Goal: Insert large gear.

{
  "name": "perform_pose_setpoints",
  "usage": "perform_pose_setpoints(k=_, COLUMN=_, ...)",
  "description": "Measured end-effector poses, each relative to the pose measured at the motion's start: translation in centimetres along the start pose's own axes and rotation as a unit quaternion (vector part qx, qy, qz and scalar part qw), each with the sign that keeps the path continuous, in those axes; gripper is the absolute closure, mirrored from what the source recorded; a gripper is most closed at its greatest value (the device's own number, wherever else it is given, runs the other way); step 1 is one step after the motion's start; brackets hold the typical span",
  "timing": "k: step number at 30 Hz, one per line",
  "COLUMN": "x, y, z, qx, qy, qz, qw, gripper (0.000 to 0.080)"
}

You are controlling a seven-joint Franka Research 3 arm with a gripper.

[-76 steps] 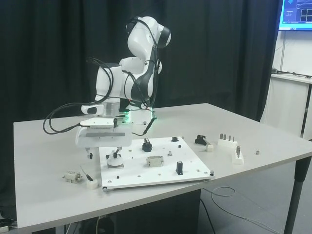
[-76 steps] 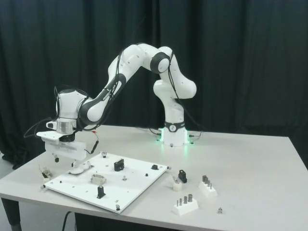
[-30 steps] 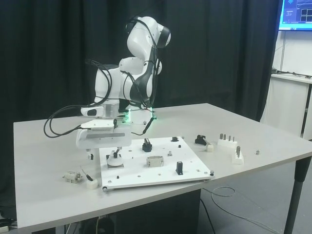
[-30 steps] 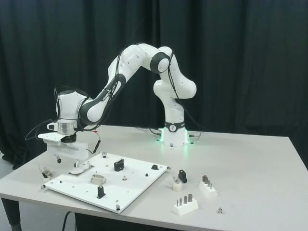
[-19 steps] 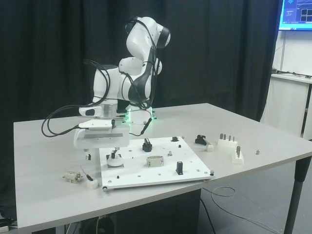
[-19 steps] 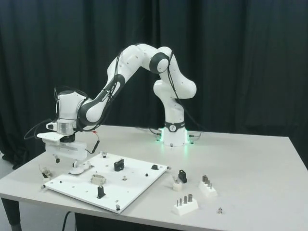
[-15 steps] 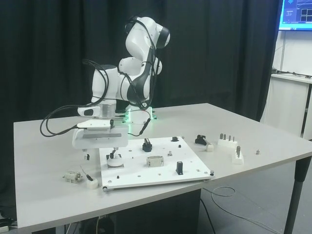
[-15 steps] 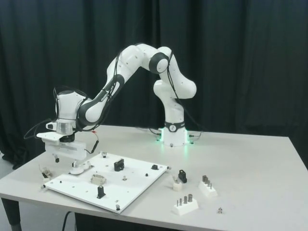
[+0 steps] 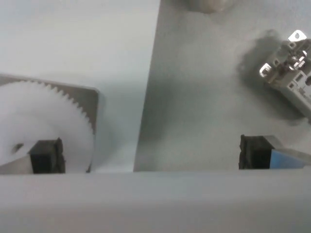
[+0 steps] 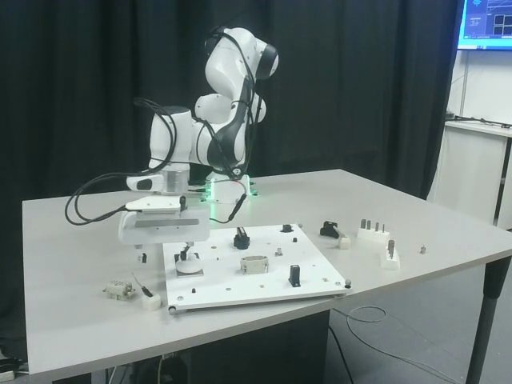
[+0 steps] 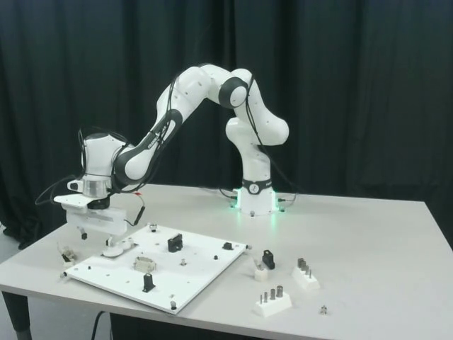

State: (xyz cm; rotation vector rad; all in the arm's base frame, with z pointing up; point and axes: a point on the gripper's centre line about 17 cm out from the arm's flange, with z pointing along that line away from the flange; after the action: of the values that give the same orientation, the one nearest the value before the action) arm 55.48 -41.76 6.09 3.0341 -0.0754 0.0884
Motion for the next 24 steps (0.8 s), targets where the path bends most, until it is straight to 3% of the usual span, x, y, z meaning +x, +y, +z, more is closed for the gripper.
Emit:
perform_pose_setpoints(k=10, x=0.53, y=-0.73, z=0.06, qx=0.006, qy=0.005, qz=-0.003, qw=1.0000, gripper=0.0003)
perform_pose_setpoints(k=24, x=-0.17, y=-0.45, z=0.23, qx=0.007, qy=0.000, qz=0.001, qw=1.0000, gripper=0.0003)
